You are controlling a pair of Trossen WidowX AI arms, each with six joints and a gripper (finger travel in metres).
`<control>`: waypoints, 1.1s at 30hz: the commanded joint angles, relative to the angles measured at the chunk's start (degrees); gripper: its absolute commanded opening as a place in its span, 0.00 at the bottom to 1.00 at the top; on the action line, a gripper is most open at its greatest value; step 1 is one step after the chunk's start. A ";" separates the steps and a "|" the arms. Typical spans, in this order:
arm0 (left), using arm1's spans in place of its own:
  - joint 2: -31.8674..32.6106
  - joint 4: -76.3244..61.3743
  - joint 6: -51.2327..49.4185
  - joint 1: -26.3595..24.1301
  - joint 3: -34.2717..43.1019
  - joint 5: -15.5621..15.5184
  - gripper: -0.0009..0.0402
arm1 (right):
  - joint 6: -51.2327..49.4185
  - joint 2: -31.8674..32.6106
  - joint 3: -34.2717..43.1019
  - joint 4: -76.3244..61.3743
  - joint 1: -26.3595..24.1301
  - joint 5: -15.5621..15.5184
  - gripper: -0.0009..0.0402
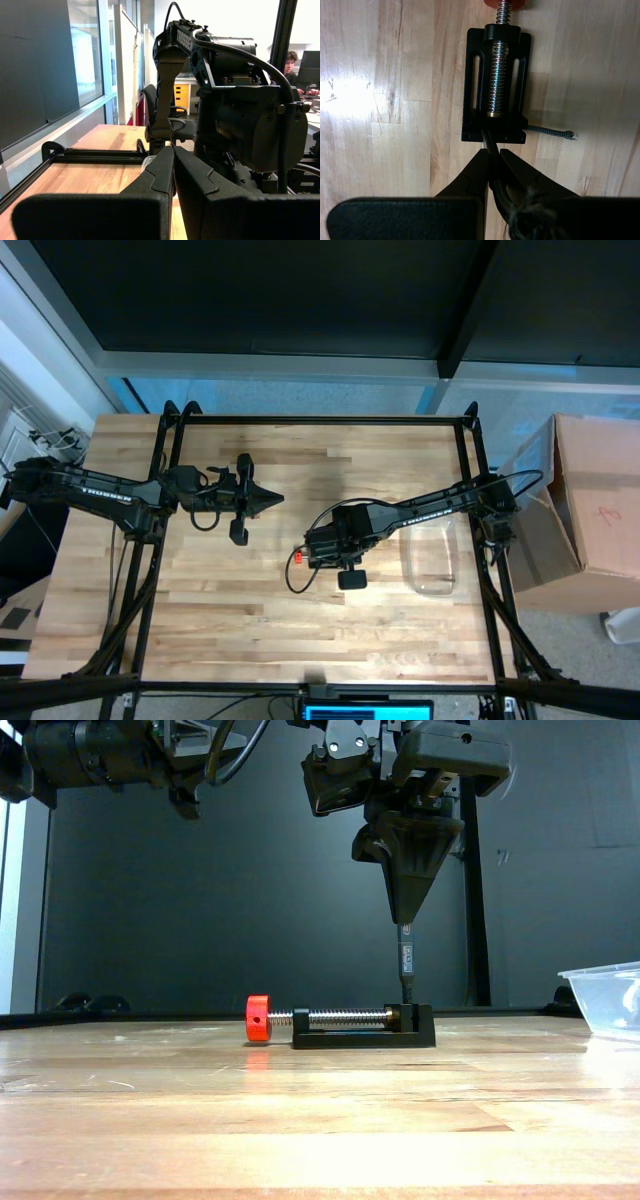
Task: Remove the USB-C connector from the USB-C receptacle and place in the container
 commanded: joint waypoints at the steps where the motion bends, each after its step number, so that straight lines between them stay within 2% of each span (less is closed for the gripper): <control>1: 0.00 0.02 0.00 0.02 0.02 0.02 0.02 | 0.07 -0.55 0.11 -0.22 0.00 0.15 0.02; 19: 0.00 0.04 0.00 0.00 0.02 0.00 0.02 | 0.07 -7.28 0.17 -0.98 -0.11 0.15 0.02; 27: 0.00 -0.55 0.00 0.02 0.02 0.00 0.02 | 0.20 -8.37 0.09 -2.21 0.07 0.07 0.02; 33: 0.00 -1.25 0.00 0.02 0.02 0.00 0.02 | 1.66 -14.29 -5.07 -2.25 2.75 0.24 0.02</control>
